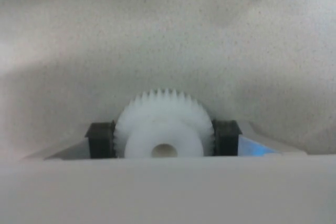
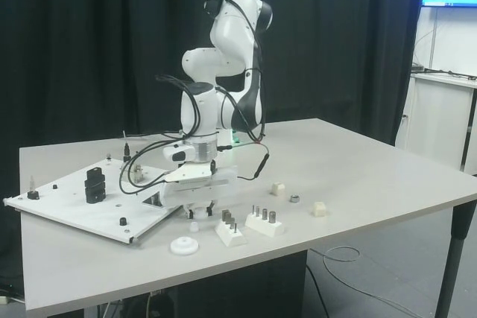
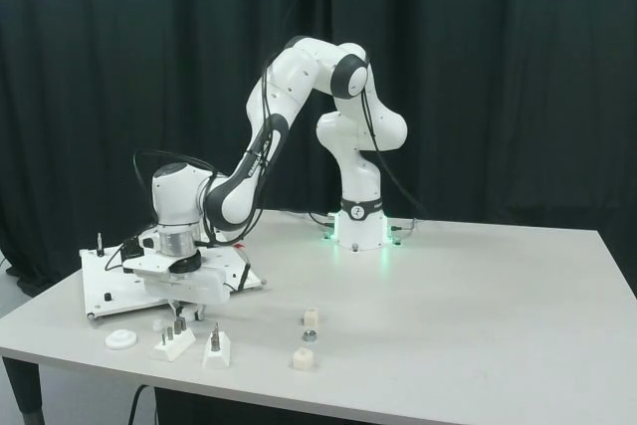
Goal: Pick medium gear.
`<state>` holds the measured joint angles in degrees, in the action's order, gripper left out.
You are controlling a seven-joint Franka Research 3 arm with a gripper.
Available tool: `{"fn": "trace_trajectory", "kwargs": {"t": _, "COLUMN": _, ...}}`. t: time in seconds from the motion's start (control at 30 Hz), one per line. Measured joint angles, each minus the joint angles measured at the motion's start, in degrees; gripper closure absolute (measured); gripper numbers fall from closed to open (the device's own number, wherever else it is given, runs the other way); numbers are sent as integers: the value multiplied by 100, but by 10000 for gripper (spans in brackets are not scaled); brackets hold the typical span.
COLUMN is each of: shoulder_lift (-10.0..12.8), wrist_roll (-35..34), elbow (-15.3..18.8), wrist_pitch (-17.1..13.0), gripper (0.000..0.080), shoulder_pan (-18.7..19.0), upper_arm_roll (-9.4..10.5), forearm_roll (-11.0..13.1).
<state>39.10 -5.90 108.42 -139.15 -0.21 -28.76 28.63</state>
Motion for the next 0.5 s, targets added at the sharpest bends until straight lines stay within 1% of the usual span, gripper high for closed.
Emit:
{"fn": "trace_trajectory", "kwargs": {"t": 0.1, "shoulder_lift": -1, "wrist_roll": 0, "elbow": -33, "wrist_pitch": 62, "gripper": 403, "shoulder_pan": -9, "upper_arm_roll": -3, "forearm_roll": 0}}
{"fn": "trace_trajectory", "kwargs": {"t": 0.27, "shoulder_lift": -31, "wrist_roll": 0, "elbow": -110, "wrist_pitch": 279, "gripper": 403, "shoulder_pan": -10, "upper_arm_roll": -32, "forearm_roll": 0}}
{"fn": "trace_trajectory", "kwargs": {"t": 0.5, "shoulder_lift": -179, "wrist_roll": 0, "elbow": -171, "wrist_pitch": 584, "gripper": 403, "shoulder_pan": -7, "upper_arm_roll": -86, "forearm_roll": -2}}
